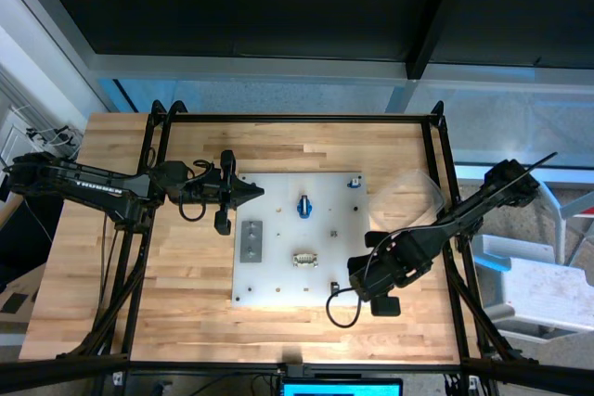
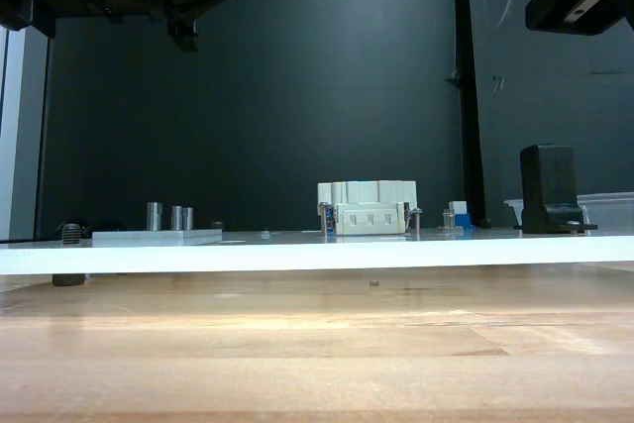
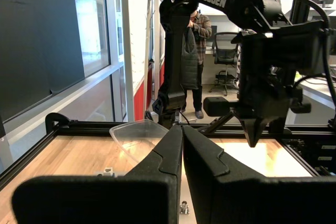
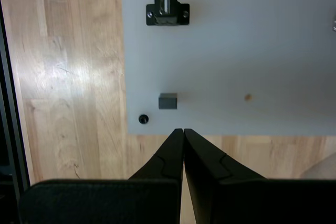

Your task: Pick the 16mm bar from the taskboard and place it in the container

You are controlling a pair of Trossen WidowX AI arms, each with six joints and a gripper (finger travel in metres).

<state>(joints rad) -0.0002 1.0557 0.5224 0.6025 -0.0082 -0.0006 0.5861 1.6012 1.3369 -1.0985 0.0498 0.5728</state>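
Above taskboard point(image 1: 278, 277): left gripper point(image 1: 257, 190), right gripper point(image 4: 183, 130)

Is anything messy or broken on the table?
Nothing stands out. The white board lies flat and the clear tub sits to its right. The left end effector hovers shut above the board's far left corner, the right end effector shut above its near right corner.

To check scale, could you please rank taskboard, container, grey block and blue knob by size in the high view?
Taskboard
container
grey block
blue knob
Left hand shut over the board's far-left corner; right hand shut by its near-right corner.
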